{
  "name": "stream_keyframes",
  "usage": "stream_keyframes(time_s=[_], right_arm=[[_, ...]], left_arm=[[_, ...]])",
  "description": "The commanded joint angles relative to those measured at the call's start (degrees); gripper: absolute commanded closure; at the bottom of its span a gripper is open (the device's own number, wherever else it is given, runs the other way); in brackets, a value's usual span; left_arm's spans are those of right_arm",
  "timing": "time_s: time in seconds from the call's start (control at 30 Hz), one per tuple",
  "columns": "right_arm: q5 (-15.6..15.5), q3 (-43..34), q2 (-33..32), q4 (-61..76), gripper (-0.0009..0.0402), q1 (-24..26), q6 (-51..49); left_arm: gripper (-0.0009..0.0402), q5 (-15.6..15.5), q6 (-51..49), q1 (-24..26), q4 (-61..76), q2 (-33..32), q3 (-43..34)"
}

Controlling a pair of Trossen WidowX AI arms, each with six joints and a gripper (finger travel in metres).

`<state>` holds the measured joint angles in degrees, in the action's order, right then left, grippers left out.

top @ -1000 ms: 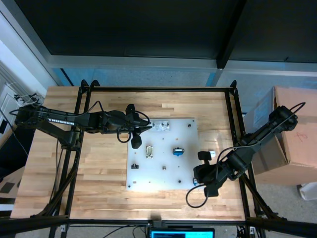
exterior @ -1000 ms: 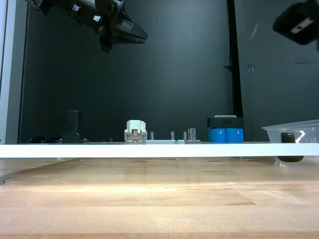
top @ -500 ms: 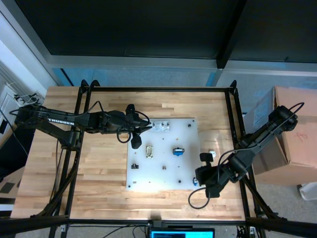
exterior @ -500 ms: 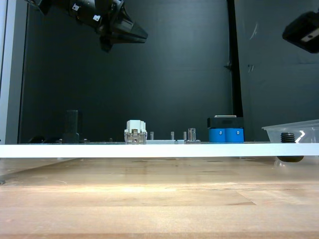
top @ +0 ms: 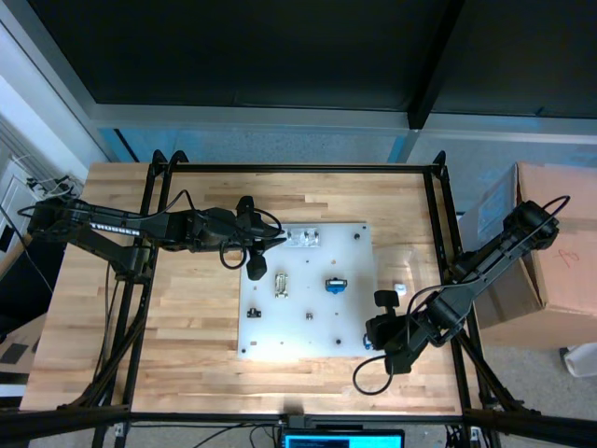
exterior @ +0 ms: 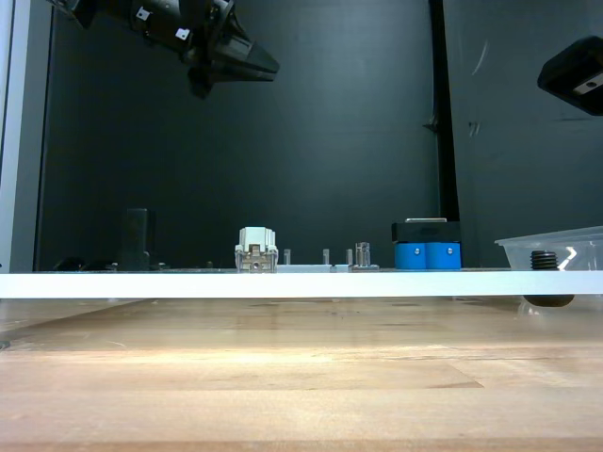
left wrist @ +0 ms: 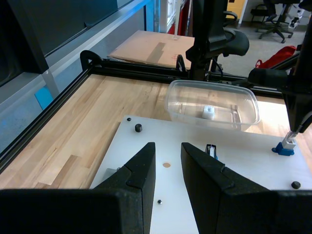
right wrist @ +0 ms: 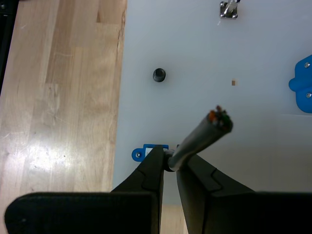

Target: Pick the RJ45 connector and install on the taskboard

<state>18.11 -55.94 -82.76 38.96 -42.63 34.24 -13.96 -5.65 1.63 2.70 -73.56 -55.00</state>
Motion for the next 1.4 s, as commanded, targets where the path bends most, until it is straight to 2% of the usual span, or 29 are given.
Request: stream_keyframes(time_s=[0.03,1.4], right_arm=[[-0.1,-0.1,0.0,0.0,0.0393,0.0,-0.2],[-0.1,0.7,-1.0,-1.8,0.0393,-0.8,-0.4]], left_arm=[[0.0324,0.0,0.0,0.0,0.0,-0.1,0.0],[0.0324,0.0,0.0,0.0,0.0,-0.1,0.0]])
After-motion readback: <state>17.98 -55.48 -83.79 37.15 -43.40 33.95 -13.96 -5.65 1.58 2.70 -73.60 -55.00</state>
